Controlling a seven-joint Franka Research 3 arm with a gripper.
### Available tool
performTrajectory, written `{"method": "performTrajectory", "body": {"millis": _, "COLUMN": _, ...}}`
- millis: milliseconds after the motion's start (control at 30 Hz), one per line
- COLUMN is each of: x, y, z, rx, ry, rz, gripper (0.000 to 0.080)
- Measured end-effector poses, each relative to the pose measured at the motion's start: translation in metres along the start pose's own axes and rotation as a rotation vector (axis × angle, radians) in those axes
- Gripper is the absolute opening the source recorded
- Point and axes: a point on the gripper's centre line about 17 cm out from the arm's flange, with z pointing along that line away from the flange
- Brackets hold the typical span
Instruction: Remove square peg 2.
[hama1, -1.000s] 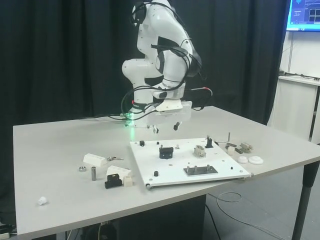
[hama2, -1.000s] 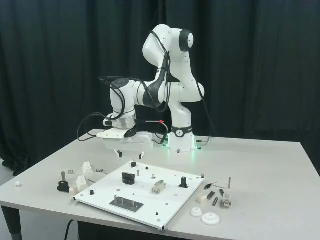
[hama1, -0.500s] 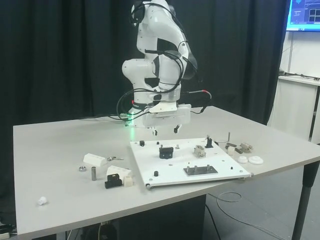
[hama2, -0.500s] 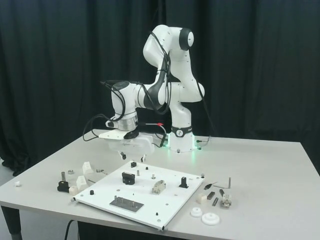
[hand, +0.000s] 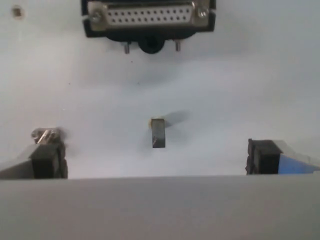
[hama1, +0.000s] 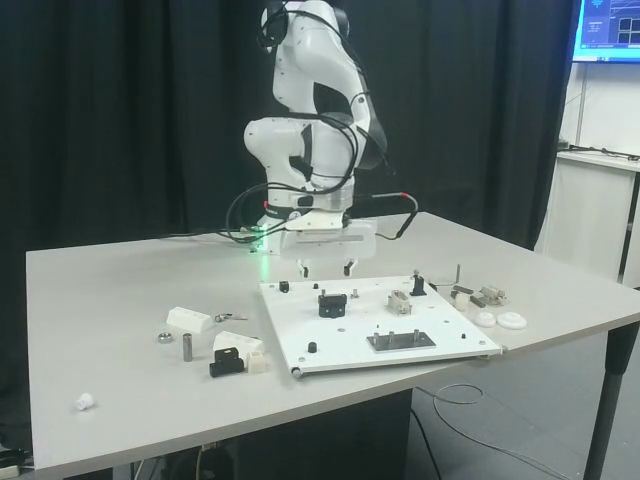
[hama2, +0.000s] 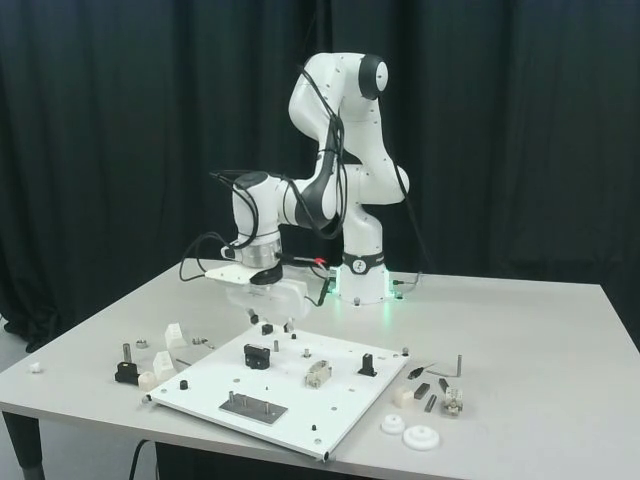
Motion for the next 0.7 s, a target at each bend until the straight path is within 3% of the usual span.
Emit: {"method": "performTrajectory", "body": {"millis": 700, "x": -0.008, "y": 0.005, "z": 0.026, "rx": 0.001, "ry": 0.068, "rz": 0.016, "gripper": 0.0800}}
